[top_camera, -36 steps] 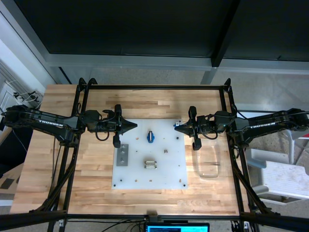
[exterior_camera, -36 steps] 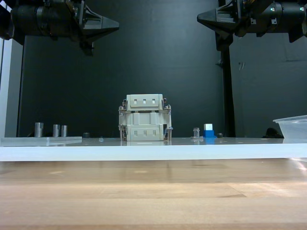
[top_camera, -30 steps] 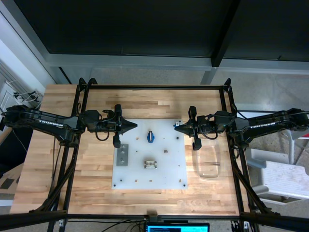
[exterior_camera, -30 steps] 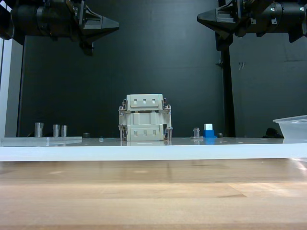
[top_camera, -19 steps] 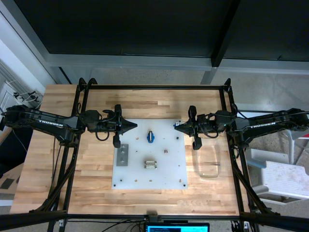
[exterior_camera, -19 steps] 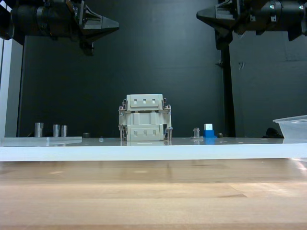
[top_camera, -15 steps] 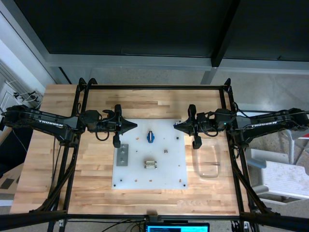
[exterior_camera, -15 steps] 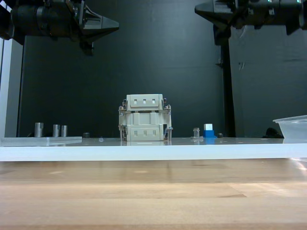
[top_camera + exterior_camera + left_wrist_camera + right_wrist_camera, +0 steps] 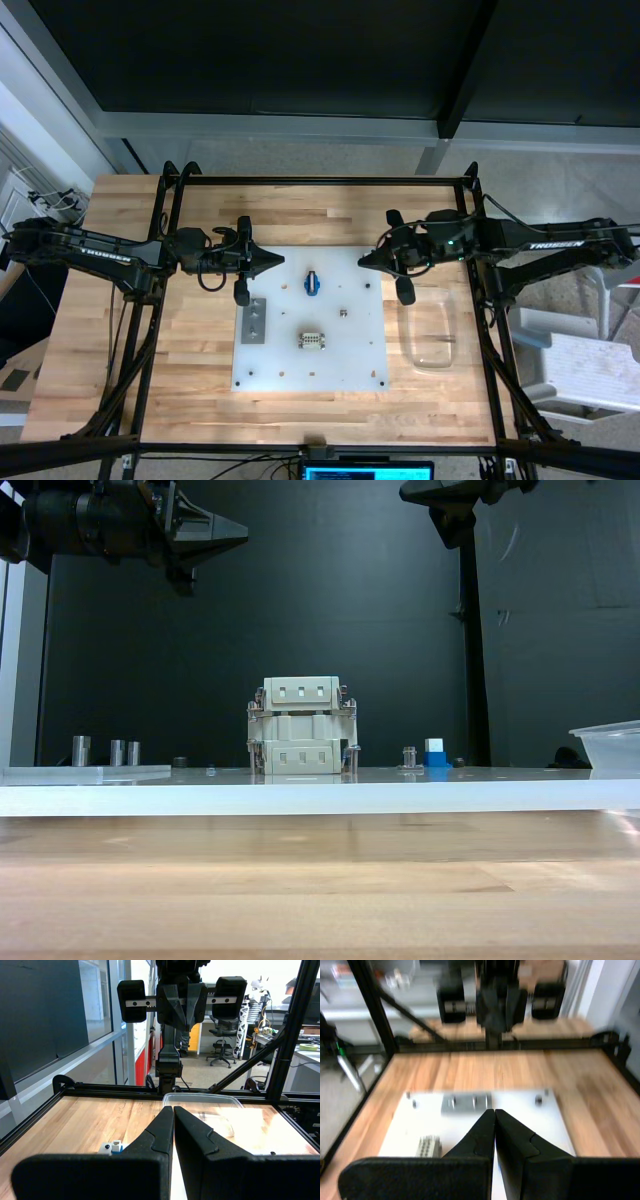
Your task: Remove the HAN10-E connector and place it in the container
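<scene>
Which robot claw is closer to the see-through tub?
Right. The right gripper hovers near the container, off its far end; the left gripper hovers across the white board, farther away.

Both arms are matt black, made of slim boxy links, and the left arm [image 9: 95, 255] and right arm [image 9: 548, 245] each carry white lettering along one long link. The left gripper [image 9: 278, 260] over the counter's [image 9: 200, 215] left half and the right gripper [image 9: 363, 262] over its right half both taper to a wedge, and their smooth black jaws meet along a thin seam. A black cable [image 9: 210, 278] loops under the left wrist. A small green light [image 9: 452, 241] glows on the right arm. Seen from the left wrist, the right arm bears two rounded black blocks [image 9: 131, 994] on pale bars.
</scene>
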Action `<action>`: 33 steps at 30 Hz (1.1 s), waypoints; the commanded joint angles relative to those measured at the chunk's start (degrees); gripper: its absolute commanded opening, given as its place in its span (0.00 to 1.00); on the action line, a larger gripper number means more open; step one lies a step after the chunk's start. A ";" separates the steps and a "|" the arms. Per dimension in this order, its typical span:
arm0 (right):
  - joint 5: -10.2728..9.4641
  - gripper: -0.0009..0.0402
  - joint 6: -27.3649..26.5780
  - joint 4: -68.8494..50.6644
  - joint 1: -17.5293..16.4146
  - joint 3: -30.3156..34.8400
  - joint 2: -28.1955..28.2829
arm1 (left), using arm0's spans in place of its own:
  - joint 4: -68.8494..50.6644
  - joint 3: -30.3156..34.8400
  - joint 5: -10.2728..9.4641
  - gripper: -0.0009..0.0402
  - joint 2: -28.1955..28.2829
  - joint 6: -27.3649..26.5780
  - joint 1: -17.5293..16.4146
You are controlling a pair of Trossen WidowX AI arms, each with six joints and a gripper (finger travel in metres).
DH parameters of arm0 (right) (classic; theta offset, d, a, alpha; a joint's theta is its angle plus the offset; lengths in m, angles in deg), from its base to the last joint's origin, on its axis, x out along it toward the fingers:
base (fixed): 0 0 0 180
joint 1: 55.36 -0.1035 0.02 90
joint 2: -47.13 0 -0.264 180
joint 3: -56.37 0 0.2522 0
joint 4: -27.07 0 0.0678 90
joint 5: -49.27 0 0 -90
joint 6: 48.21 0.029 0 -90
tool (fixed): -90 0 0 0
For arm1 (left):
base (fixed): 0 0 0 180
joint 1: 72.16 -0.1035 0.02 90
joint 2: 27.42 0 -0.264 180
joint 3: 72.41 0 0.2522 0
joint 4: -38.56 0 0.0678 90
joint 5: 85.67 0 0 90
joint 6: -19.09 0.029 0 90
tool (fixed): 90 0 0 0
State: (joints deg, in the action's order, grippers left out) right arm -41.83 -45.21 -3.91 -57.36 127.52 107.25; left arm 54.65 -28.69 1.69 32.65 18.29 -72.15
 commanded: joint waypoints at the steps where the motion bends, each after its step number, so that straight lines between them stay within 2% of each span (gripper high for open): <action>1: 0.00 0.02 0.02 -8.90 -0.13 5.92 3.63 | 0.00 0.00 0.00 0.02 0.04 0.00 0.00; 12: 0.04 0.02 1.25 -29.38 -0.70 23.76 16.50 | 0.02 0.00 0.00 0.02 0.02 0.00 0.00; 20: 0.31 0.02 3.13 -40.22 -3.30 34.45 27.50 | 0.00 0.00 0.00 0.02 0.02 0.00 -0.02; 21: 0.63 0.02 3.30 -41.24 -3.72 35.60 28.70 | 0.02 0.00 0.02 0.02 0.04 0.00 -0.02; 24: 3.28 0.02 4.26 -44.50 -5.18 38.95 32.85 | 0.02 0.00 0.00 0.02 0.02 0.00 -0.02; 28: 3.06 0.02 7.13 -49.96 -6.58 43.91 37.99 | 0.02 0.00 0.02 0.02 0.02 0.00 0.00; 33: 3.04 0.02 7.48 -53.31 -8.02 49.16 42.88 | 0.00 0.00 0.00 0.02 0.02 0.00 -0.02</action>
State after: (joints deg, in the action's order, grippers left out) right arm -38.79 -37.73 -56.76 -65.01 175.63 149.13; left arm 54.65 -28.69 1.69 32.67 18.29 -72.15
